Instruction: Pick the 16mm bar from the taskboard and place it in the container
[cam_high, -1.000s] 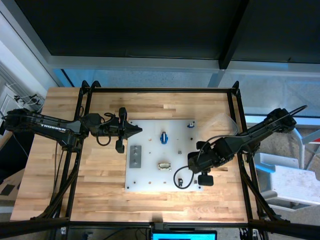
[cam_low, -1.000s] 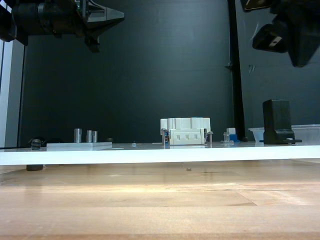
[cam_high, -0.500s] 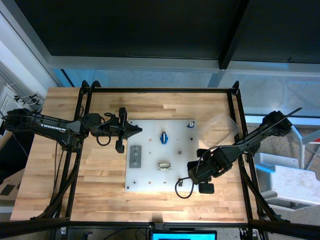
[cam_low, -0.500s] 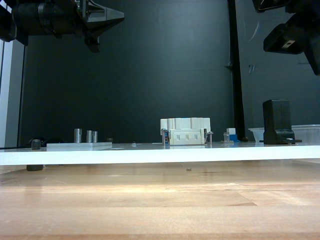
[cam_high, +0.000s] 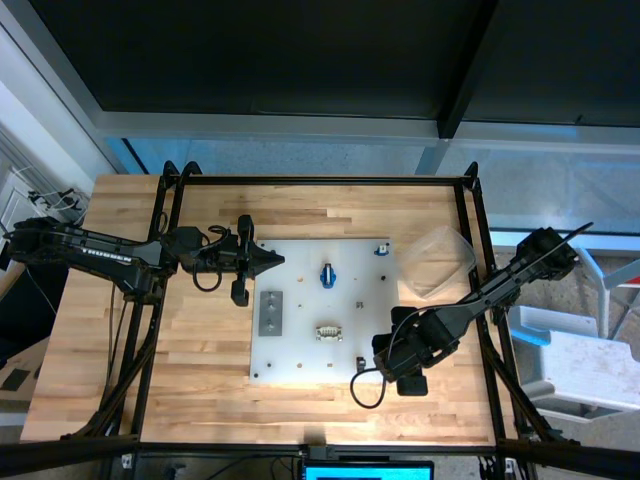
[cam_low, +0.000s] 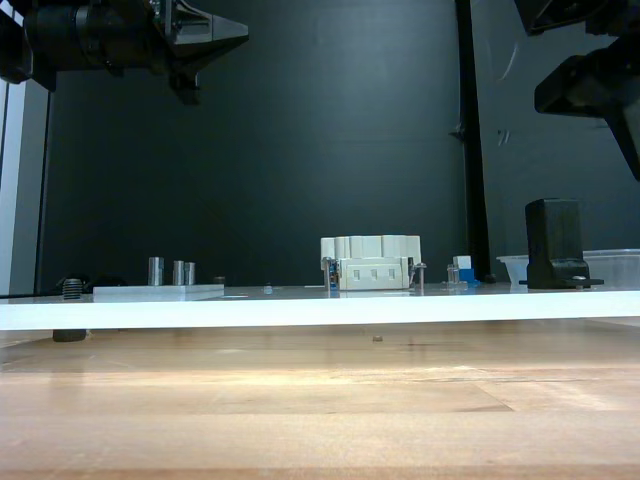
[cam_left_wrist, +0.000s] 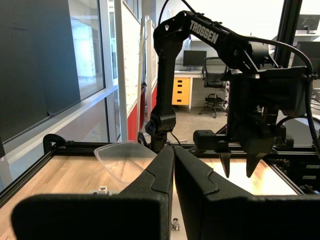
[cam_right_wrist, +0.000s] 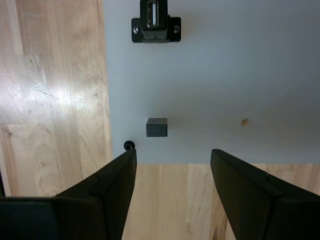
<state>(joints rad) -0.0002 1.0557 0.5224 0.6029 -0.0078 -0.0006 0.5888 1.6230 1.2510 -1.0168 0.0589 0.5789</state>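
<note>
The right gripper (cam_right_wrist: 172, 151) hung pointing straight down, its two black fingers (cam_right_wrist: 110, 200) held wide apart with nothing between them. In the gap between the fingers ran an edge of the white taskboard (cam_right_wrist: 225, 75), with wooden tabletop (cam_right_wrist: 50, 100) on the near side of it and also out past one finger. A small black screw (cam_right_wrist: 129, 145) sat in the board just off that finger's tip. A little beyond the tips lay a small dark square block (cam_right_wrist: 156, 127), nearer the same finger. Farther on stood a black fitting (cam_right_wrist: 155, 27) fastened with two screws. A tiny brown speck (cam_right_wrist: 243, 121) marked the board beyond the other finger's tip.
</note>
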